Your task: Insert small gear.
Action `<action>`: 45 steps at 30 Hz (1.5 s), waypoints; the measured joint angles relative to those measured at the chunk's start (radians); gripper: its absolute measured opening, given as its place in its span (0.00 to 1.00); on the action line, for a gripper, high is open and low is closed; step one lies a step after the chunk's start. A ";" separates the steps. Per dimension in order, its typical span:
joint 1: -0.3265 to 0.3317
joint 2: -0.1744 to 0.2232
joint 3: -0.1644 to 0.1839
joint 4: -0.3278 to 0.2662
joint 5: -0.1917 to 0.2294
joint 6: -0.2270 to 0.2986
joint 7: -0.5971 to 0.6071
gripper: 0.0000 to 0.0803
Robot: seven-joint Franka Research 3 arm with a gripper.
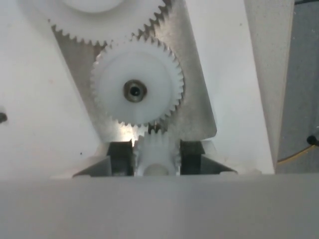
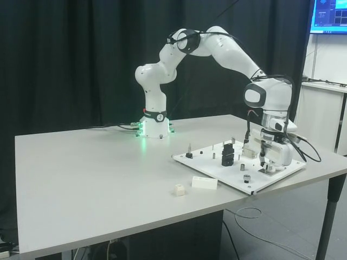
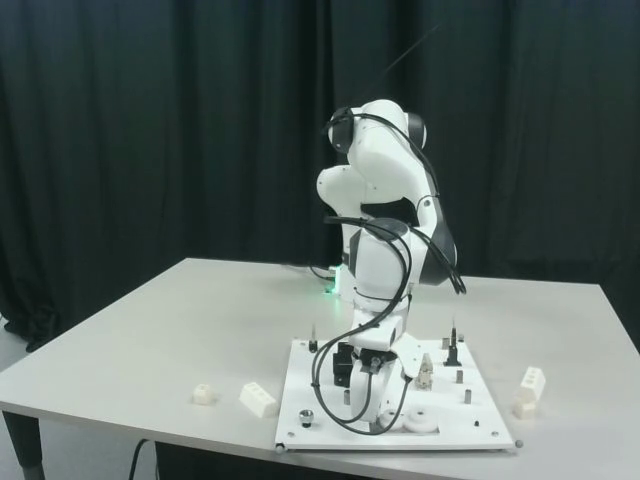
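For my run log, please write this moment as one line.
phase: inserting | gripper: shut on small gear | small gear: teeth touching middle gear | place: white board

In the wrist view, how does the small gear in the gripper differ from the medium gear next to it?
The small gear is far narrower than the medium gear and shows fewer teeth. The small gear sits clamped between the black fingers of the gripper; the medium gear is free and mounted on a metal pin. Both are white, toothed, and appear to meet at their teeth.
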 joint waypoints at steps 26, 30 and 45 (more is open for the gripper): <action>-0.002 -0.017 0.000 -0.037 0.018 0.043 0.006 0.25; -0.004 -0.018 -0.001 -0.038 0.028 0.045 0.015 0.25; -0.012 -0.018 -0.001 -0.039 0.073 0.044 0.017 0.25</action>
